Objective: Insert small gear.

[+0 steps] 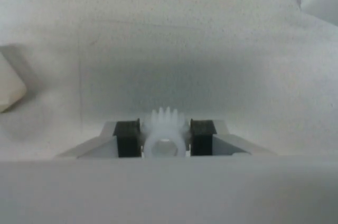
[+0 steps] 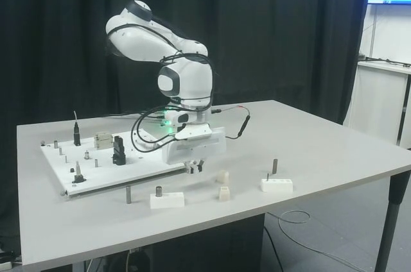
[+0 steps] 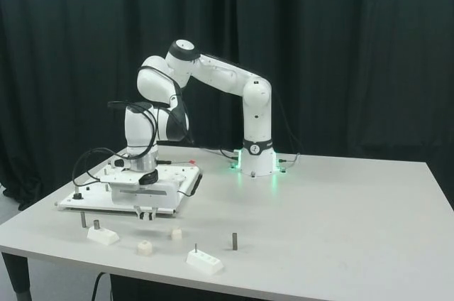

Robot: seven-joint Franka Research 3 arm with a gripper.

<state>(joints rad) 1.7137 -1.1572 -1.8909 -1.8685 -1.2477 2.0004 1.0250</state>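
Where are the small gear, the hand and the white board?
small gear (image 1: 165,135): wrist view, on its toothed body.
hand (image 2: 193,168): first room view, between its fingertips.
white board (image 3: 92,200): second room view, on its bare top.

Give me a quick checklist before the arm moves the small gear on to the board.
1. Small gear between the gripper pads: ok.
2. Gear lifted off the grey table: ok.
3. Gear sitting straight in the grip: cannot tell.
4. Gripper already over the white board: not ok, it hangs just off the board's near edge.
5. Which post on the board takes the gear: cannot tell.
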